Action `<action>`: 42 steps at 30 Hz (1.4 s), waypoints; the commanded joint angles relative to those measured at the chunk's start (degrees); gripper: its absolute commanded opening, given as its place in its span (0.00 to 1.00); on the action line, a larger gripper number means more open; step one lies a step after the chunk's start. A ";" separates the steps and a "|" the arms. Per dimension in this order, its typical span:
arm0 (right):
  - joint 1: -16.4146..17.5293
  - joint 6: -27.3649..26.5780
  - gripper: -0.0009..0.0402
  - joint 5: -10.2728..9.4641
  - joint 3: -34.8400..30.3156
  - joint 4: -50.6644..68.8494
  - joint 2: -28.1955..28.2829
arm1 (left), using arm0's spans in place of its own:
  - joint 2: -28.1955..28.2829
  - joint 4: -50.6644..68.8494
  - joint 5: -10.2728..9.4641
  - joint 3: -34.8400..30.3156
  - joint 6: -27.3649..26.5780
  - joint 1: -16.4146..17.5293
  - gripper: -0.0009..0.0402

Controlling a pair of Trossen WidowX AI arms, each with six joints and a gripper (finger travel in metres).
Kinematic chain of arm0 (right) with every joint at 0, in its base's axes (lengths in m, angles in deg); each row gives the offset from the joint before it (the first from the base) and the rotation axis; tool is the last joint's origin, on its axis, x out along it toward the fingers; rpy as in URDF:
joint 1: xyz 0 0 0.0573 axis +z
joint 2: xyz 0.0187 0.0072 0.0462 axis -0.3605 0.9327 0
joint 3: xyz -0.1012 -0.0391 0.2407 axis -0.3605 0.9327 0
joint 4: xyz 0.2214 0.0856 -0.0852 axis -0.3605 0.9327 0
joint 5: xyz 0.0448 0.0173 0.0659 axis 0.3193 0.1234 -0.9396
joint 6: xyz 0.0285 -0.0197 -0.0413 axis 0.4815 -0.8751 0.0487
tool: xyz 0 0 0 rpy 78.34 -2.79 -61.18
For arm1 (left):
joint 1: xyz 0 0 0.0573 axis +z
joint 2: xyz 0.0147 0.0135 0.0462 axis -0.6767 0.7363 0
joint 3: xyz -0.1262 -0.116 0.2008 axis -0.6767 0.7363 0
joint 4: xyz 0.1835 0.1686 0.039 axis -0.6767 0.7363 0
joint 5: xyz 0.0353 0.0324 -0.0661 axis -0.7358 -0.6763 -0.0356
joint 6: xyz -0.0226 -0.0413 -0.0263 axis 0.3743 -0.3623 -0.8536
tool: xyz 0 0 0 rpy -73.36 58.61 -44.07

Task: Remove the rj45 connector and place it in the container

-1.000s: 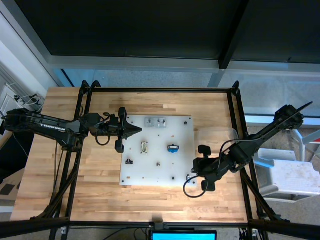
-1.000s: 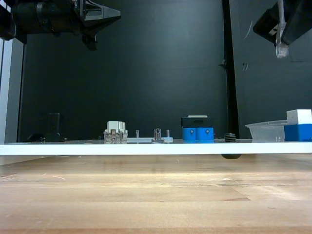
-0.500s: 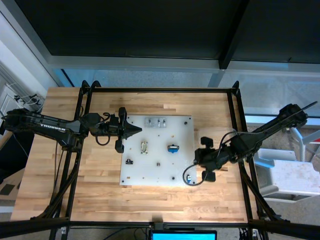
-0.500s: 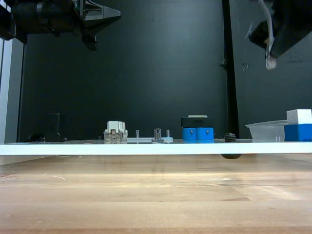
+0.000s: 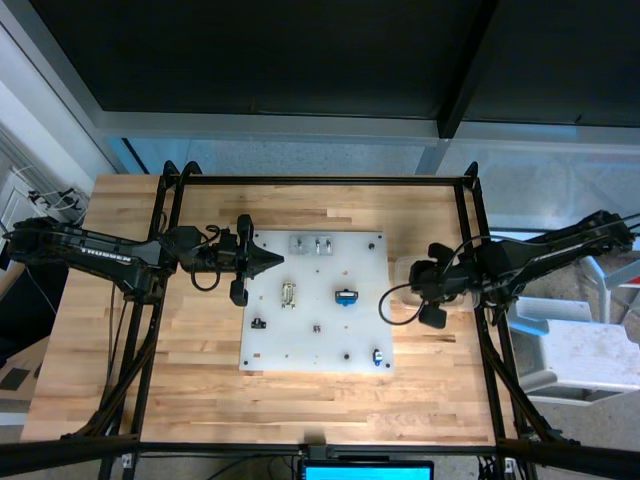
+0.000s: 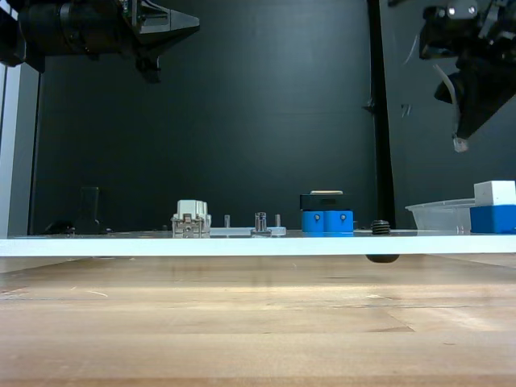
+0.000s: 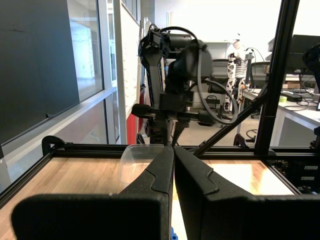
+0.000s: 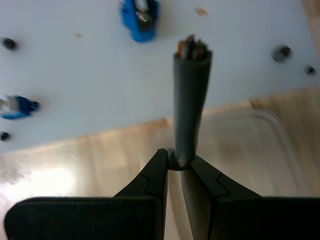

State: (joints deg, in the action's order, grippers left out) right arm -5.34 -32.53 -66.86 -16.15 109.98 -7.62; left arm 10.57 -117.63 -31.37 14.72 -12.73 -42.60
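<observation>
The right gripper (image 6: 462,129) hangs high over the 3 o'clock side of the flat white plastic board (image 5: 320,330), fingers pointing down and clamped on a short grey cable stub (image 8: 189,110). At the stub's free end sits the tiny pale, silvery-clear rj45 connector (image 6: 459,145), coloured wires showing in it in the right wrist view (image 8: 192,49). In the low view the rj45 connector dangles directly above the shallow see-through plastic container (image 6: 439,213), well apart from it and touching nothing else. The container rests on the pale wooden table (image 5: 200,380), just beside the board's 3 o'clock edge. A small blue-and-white block (image 6: 493,206) stands on the board near its 5 o'clock corner, close to the container. Near the board's middle are the blue-and-black part (image 5: 346,296) and, at its 9 o'clock side, the grey metal oblong connector (image 5: 289,296), both upright on the board. The left gripper (image 5: 272,260) is raised above the board's 9 o'clock edge, well apart from everything on it, pointing towards 3 o'clock; the left wrist view shows its fingers (image 7: 160,170) pressed together with nothing between them.
</observation>
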 commanded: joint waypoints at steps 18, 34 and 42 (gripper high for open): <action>-7.56 0.66 0.02 -0.20 6.51 12.94 -9.90 | 0.00 0.00 0.00 -0.02 0.00 0.00 0.02; -7.54 0.55 0.20 0.02 6.54 13.97 -9.86 | 0.02 0.00 0.00 -0.02 0.00 0.02 0.02; -7.54 0.57 0.37 0.24 6.51 14.10 -9.86 | 0.02 0.00 0.00 -0.02 0.00 0.02 0.02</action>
State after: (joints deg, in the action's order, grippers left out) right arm -12.90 -32.01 -66.62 -9.59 124.14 -17.50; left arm 10.57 -117.63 -31.39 14.72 -12.73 -42.60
